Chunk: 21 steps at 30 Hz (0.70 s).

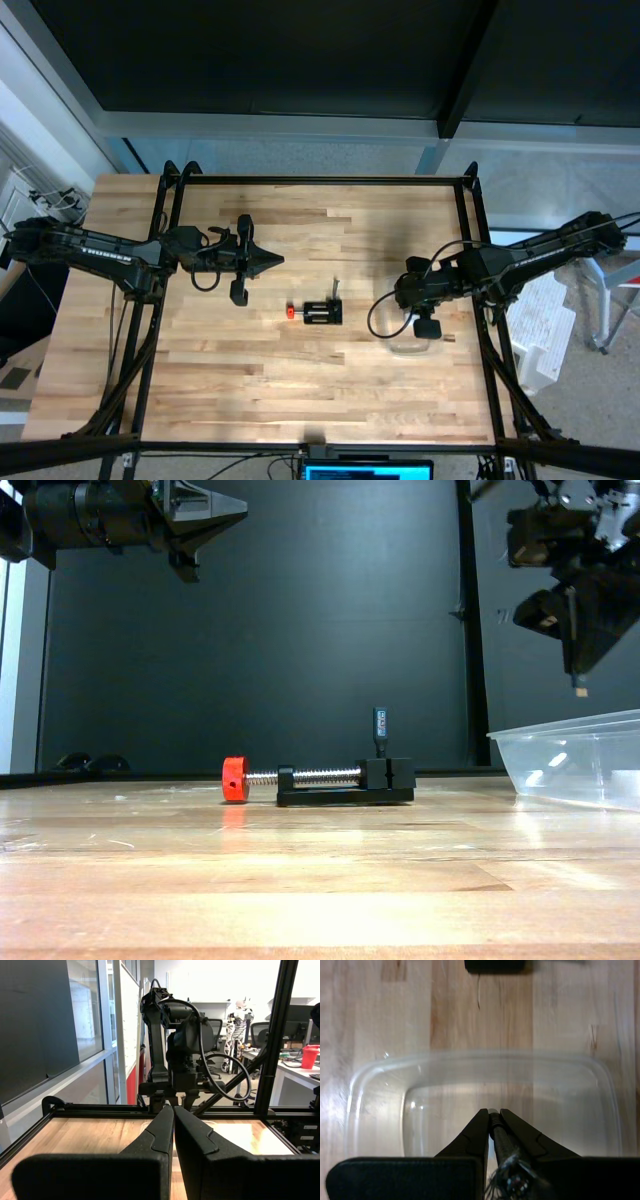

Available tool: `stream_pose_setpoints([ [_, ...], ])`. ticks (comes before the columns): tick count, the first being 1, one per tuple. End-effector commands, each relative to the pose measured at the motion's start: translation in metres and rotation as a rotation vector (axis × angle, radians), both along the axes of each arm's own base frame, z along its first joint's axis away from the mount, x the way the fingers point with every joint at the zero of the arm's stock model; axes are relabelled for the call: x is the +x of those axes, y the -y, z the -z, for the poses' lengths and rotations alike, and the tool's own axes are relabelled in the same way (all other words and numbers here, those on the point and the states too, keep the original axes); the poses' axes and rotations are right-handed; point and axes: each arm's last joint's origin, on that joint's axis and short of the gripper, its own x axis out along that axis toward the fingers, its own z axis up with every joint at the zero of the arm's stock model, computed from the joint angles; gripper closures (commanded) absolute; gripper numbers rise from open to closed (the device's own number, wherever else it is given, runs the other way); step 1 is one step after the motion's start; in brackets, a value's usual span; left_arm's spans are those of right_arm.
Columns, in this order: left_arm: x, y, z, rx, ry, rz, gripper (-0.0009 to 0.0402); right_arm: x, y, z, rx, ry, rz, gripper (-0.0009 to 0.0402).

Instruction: Remove the USB-C connector from taskboard and place in the container

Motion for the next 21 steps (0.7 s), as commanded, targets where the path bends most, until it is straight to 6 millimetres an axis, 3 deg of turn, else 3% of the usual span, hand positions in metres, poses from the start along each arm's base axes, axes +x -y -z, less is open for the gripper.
stream_pose_setpoints([
  [1, 0.0001, 0.0, -0.0001, 0.0, 0.0, 0.0, 0.0393, -0.007, 0.0027, 0.0049, -0.023, 0.002, 0.026, 0.0388],
  [21, 0.0001, 0.0, -0.0001, 0.0, 0.0, 0.0, 0.0393, -0.0155, 0.0056, 0.0125, -0.041, -0.004, 0.05, 0.0269],
])
